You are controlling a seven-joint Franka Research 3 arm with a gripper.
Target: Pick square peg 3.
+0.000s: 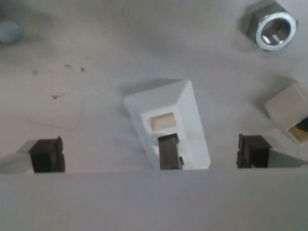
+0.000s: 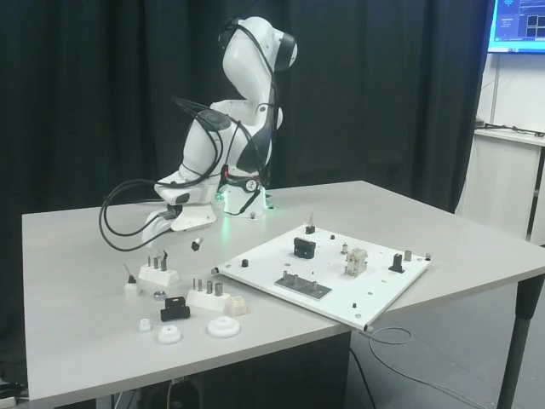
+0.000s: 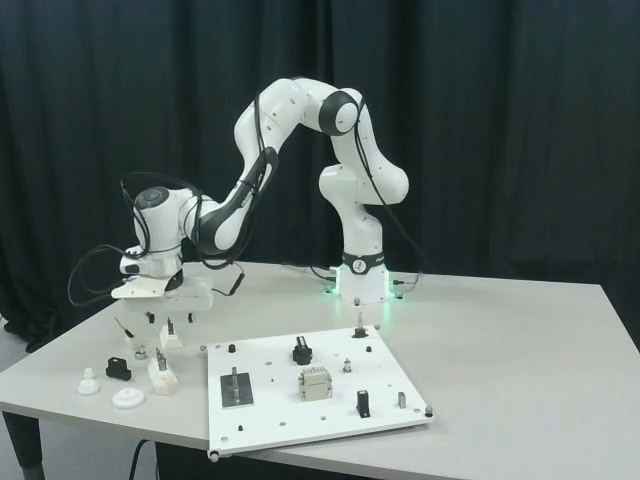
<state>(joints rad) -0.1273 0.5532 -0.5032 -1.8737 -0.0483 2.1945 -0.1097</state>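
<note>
This is a robotics lab. A white robot arm (image 3: 300, 140) is bolted to a grey table (image 3: 520, 340), with black curtains (image 3: 500, 120) hung all around it. A white assembly board (image 2: 332, 273) studded with pegs and fixtures lies at 3 o'clock from the loose white parts (image 2: 179, 298). A monitor (image 2: 518, 25) shows at 1 o'clock in the first room view.

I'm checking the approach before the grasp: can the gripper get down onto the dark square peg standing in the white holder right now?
Probably yes. In the wrist view the gripper is open, its fingers straddling the white holder, and the square peg stands between them with nothing over it. The nut lies well aside.
</note>
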